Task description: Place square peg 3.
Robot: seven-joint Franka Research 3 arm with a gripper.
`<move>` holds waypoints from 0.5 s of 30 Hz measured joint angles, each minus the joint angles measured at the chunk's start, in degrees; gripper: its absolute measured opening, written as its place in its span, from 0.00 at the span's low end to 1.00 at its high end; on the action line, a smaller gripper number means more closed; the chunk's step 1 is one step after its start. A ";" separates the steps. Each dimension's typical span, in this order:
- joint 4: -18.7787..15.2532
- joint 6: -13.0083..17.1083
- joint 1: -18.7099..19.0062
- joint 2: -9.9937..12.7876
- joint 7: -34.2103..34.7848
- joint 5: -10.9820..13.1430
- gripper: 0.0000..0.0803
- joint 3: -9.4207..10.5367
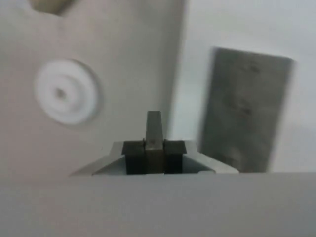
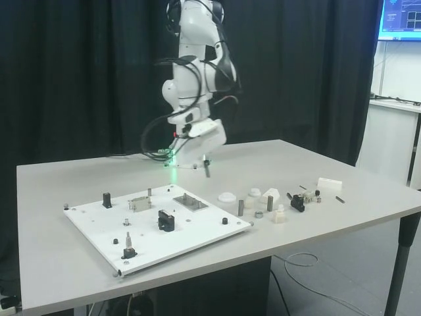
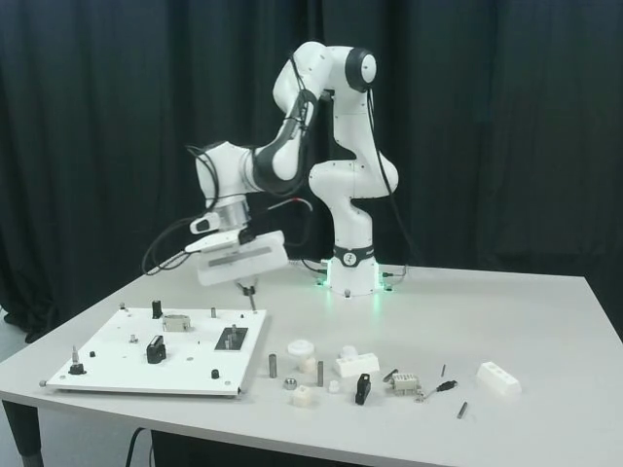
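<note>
- Here, in the wrist view, the end effector (image 1: 154, 148) is seen closed on the square peg (image 1: 154, 129), which is held between the two black fingers (image 1: 132, 157) and stands out past them.
- Beyond the peg, a white round disc (image 1: 66, 92) and a grey square plate (image 1: 245, 111) are seen on separate surfaces below.
- In the first room view, the end effector (image 2: 205, 162) is held in the air above the grey bench (image 2: 316, 164), just behind the far edge of the white board (image 2: 197, 230), with the peg (image 2: 207, 170) pointing down and tilted.
- Small white and black parts are scattered on the bench beside the board.
- In the second room view, the peg (image 3: 252, 298) is seen hanging under the end effector (image 3: 249, 289), above the board's (image 3: 117, 375) far corner and clear of it.
</note>
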 joint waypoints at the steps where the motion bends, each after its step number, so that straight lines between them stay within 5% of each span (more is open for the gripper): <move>1: -0.27 0.00 0.62 -0.25 1.21 0.00 0.09 0.36; 15: -3.16 0.12 8.18 -3.37 18.80 0.03 0.09 7.77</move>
